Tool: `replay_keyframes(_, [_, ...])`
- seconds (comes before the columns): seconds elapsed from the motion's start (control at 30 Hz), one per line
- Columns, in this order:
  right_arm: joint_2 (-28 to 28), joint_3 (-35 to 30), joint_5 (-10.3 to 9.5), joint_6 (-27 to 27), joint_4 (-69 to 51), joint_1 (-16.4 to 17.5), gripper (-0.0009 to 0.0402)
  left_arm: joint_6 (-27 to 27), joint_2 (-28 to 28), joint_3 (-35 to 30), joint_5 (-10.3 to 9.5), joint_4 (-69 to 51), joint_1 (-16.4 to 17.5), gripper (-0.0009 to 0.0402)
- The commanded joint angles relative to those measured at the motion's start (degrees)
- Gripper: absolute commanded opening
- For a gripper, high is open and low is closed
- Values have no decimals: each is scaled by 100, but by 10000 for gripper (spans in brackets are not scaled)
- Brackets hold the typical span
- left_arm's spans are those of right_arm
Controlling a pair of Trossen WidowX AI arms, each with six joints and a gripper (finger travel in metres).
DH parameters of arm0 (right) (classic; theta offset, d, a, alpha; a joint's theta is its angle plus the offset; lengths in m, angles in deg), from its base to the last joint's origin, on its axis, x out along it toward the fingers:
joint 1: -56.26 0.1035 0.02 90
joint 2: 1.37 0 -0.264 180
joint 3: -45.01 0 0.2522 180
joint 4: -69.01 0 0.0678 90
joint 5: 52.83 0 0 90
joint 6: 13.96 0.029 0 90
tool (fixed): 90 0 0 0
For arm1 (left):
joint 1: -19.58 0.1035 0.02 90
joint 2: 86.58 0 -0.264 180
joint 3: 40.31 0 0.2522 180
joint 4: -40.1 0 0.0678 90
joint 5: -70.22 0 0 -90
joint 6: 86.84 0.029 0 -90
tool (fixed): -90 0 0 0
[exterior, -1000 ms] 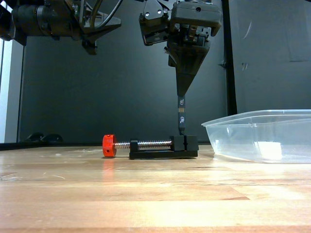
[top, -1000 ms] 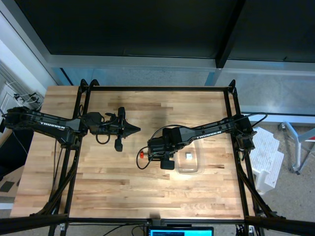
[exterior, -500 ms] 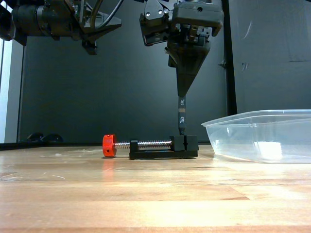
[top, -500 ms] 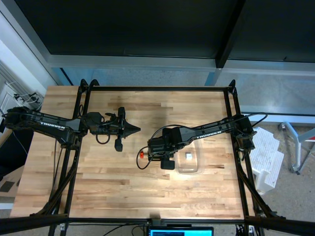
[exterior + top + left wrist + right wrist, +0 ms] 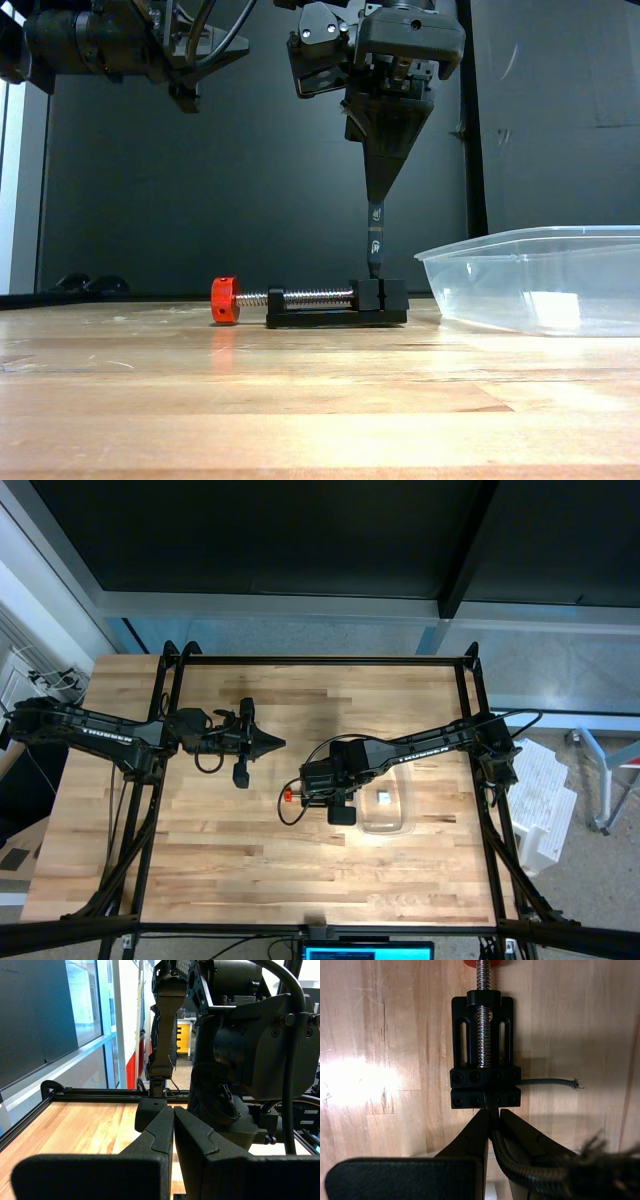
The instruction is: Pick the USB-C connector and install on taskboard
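The taskboard (image 5: pixel 335 305) is a small black block with an orange-red knob (image 5: pixel 225 300) and a threaded screw, lying mid-table. My right gripper (image 5: pixel 375 195) hangs point-down over its clamp end, shut on the USB-C connector (image 5: pixel 374 240). The connector is a thin dark upright piece whose lower end meets the top of the block. In the right wrist view the fingertips (image 5: pixel 481 1119) pinch together just beside the taskboard (image 5: pixel 484 1075), and a braided cable (image 5: pixel 520 1170) trails back from them. My left gripper (image 5: pixel 275 743) hovers high at the left, shut and holding nothing (image 5: pixel 173 1110).
A clear plastic tray (image 5: pixel 540 280) stands right of the taskboard, holding a small white square piece (image 5: pixel 384 797). A loose braided cable end (image 5: pixel 550 1081) lies on the wood beside the block. A black frame (image 5: pixel 320 661) rims the table.
The right gripper, with the connector in it, has shifted only very slightly over the clamp end. The left arm has not moved.
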Motion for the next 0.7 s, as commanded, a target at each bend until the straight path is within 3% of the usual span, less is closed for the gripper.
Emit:
replay_keyframes(0.03, [2,70,2,-20,79,-7,0,2,0,0,2,2,2,0])
replay_keyframes(0.7, [50,382,-28,-136,439,-68,0,2,0,0,2,2,0,0])
